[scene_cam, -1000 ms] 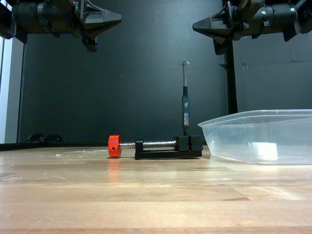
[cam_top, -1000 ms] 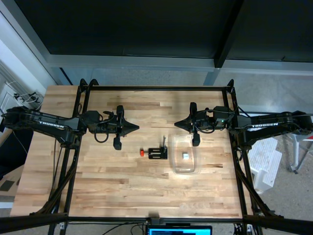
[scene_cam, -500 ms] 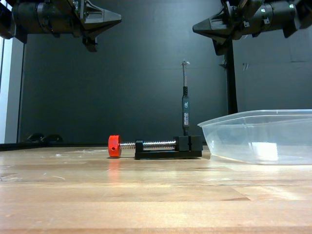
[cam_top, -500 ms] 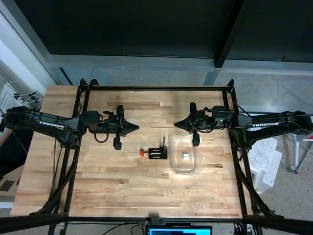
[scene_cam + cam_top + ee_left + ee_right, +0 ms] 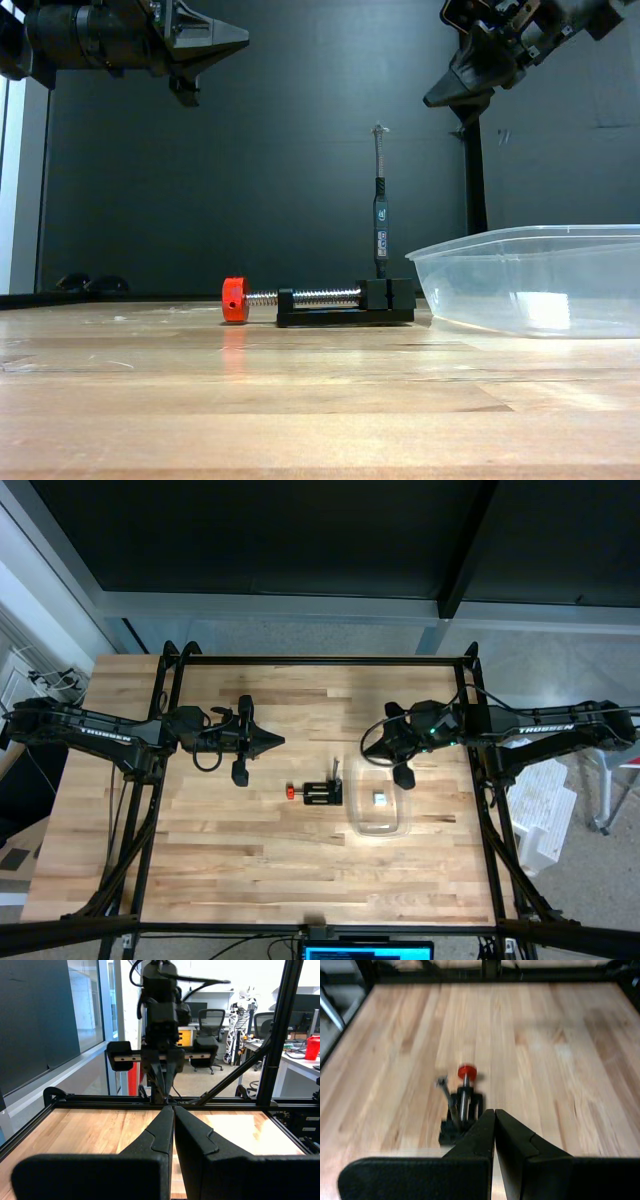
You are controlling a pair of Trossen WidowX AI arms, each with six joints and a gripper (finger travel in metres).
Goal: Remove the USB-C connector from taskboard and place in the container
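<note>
The taskboard, a small black fixture with a red-orange knob, lies mid-table. The USB-C connector, a thin grey stick, stands upright out of the taskboard's right end. Just right of it sits the container, a clear tub. My right gripper is shut on nothing and hangs tilted down, high above the container's far-left corner and right of the connector's top. In the right wrist view the taskboard lies just beyond the shut fingertips. My left gripper is shut and empty, held high to the taskboard's left.
A small white square piece lies inside the container. A black frame rail runs along the table's far edge, with side struts at left and right. Bare wood lies in front of the taskboard.
The right gripper has tipped nose-down and shifted slightly nearer the taskboard. The left arm, taskboard, connector and container have not moved.
</note>
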